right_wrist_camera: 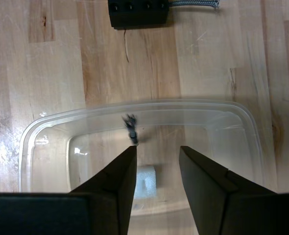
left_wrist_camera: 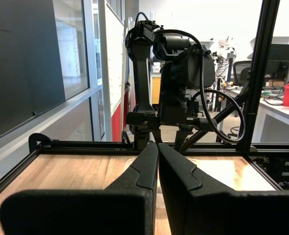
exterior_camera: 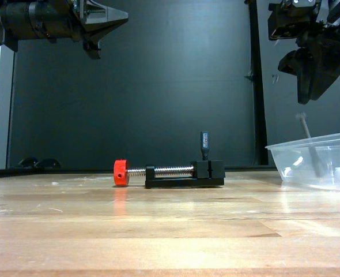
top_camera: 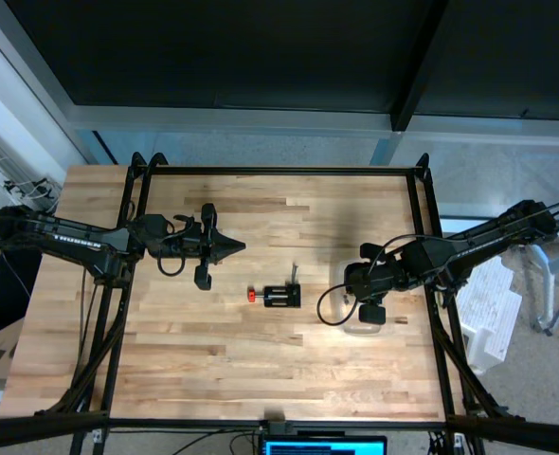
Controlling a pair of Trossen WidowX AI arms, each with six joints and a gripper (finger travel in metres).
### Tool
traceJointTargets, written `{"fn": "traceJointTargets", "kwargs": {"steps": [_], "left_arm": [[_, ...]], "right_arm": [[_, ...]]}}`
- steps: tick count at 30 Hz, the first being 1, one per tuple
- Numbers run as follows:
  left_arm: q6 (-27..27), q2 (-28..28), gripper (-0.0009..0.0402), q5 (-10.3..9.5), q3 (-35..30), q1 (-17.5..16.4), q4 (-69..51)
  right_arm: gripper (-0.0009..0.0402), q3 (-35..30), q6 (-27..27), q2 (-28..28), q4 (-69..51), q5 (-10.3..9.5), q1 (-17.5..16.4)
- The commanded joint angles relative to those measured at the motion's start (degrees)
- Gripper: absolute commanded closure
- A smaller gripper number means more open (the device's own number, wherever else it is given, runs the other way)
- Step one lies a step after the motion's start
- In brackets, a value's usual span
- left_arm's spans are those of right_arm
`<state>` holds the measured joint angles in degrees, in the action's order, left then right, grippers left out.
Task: Remove the USB-C connector from taskboard and place in the container
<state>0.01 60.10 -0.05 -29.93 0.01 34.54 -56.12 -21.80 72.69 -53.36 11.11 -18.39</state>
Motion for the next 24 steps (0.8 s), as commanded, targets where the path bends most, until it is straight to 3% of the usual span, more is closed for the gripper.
{"fn": "traceJointTargets", "kwargs": {"steps": [1, 7, 12, 19, 24], "left_arm": [[0.0, 0.0, 0.0393, 0.02, 0.0, 0.0, 0.0], [0.0, 0.0, 0.0393, 0.02, 0.0, 0.0, 0.0], [0.0, 0.0, 0.0393, 0.02, 0.0, 0.0, 0.0], [0.0, 0.0, 0.0393, 0.02, 0.0, 0.0, 0.0], [0.0, 0.0, 0.0393, 0.02, 0.0, 0.0, 0.0]], "right_arm": [[0.0252, 0.0, 0.0, 0.0, 0.0, -0.11, 0.0], [0.0239, 0.0, 0.7, 0.0, 0.0, -0.15, 0.0], [0.0255, 0.0, 3.1, -1.5, 0.1, -0.09, 0.0], [0.0327, 0.0, 5.9, -7.9, 4.6, 2.89, 0.4], [0.0398, 0.1, 9.7, -11.5, 8.7, 2.95, 2.2]]}}
